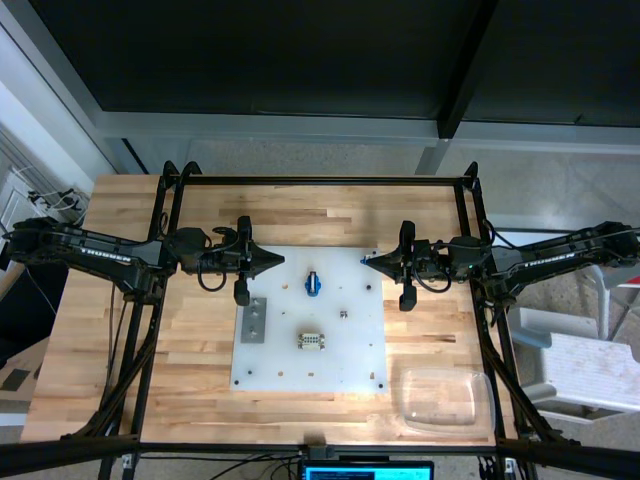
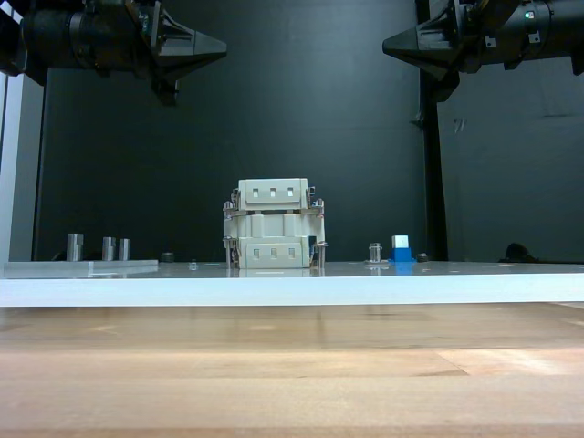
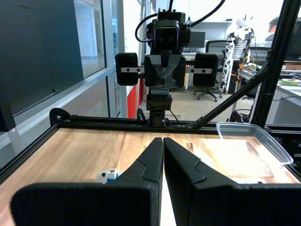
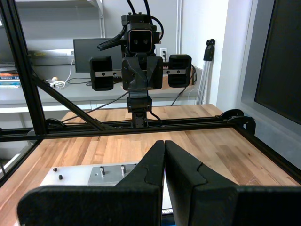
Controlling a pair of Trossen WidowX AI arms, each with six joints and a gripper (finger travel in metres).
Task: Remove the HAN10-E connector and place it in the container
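Counter (image 1: 130, 330): wood.
White board (image 1: 350, 350): central.
Container (image 1: 445, 400): clear, outline faint, near-right corner of the counter.
Left hand (image 1: 280, 262), right hand (image 1: 366, 261): clenched, raised, tips facing over the board's far edge.
HAN10-E connector (image 1: 312, 341): beige-grey, latched, upright on the board, near-centre.

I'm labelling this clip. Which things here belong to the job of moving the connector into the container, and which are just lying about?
For the job: connector, on the white board; clear container, on the table beside the board; left gripper and right gripper, both shut, raised above the board's far part.
Lying about: blue knob; grey bar with holes.
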